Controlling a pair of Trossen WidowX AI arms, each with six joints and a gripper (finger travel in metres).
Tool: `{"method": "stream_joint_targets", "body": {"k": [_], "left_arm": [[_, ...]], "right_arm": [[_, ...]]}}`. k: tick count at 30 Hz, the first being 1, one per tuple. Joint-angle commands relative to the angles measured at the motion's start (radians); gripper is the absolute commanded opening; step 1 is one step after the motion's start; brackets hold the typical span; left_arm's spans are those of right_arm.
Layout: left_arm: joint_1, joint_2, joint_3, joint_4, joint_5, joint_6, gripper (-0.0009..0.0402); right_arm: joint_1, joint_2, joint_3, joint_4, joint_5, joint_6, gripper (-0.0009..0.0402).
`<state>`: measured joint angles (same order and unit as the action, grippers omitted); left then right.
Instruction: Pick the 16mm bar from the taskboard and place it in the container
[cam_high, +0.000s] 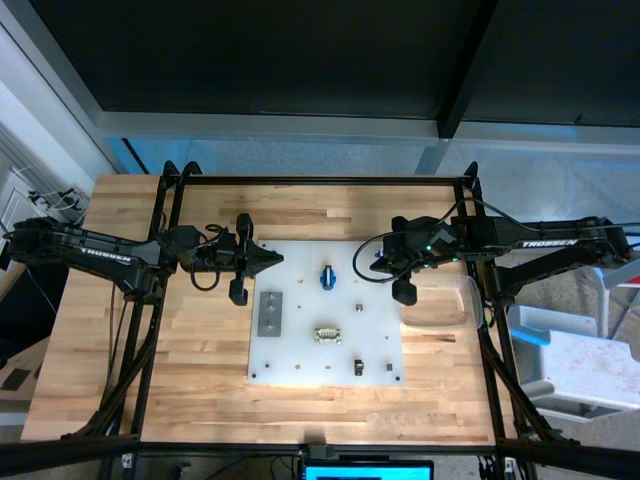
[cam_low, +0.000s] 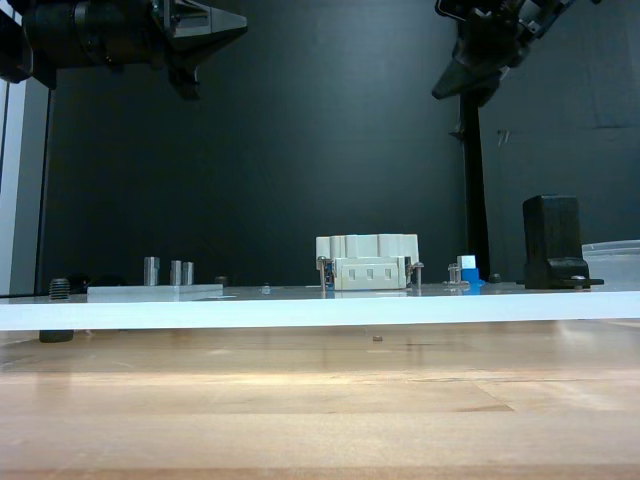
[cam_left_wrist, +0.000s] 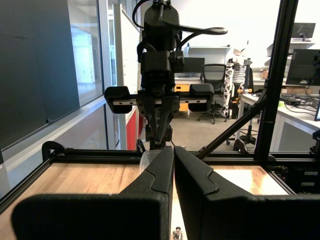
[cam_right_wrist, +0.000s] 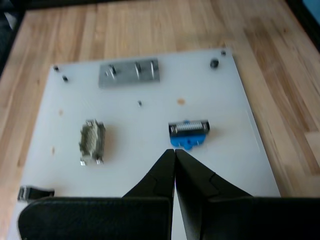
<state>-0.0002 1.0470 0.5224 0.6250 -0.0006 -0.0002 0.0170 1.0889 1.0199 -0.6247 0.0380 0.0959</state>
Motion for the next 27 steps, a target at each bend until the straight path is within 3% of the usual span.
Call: {"method": "stream_joint_targets", "body": {"k": [1,12,27], "left_arm": [[0.000,0.000,0.000,0.000,0.000,0.000,0.0000],[0.000,0.000,0.000,0.001,0.000,0.000,0.0000],[0.000,0.000,0.000,0.000,0.000,0.000,0.0000]], "right_arm": [[0.002,0.000,0.008,-0.048,-0.002,0.005,0.0000],[0.014,0.055,0.053,-0.208,-0.003,0.031,0.0000],[0.124,0.172,0.135,-0.423,0.025,0.122,0.0000]]}}
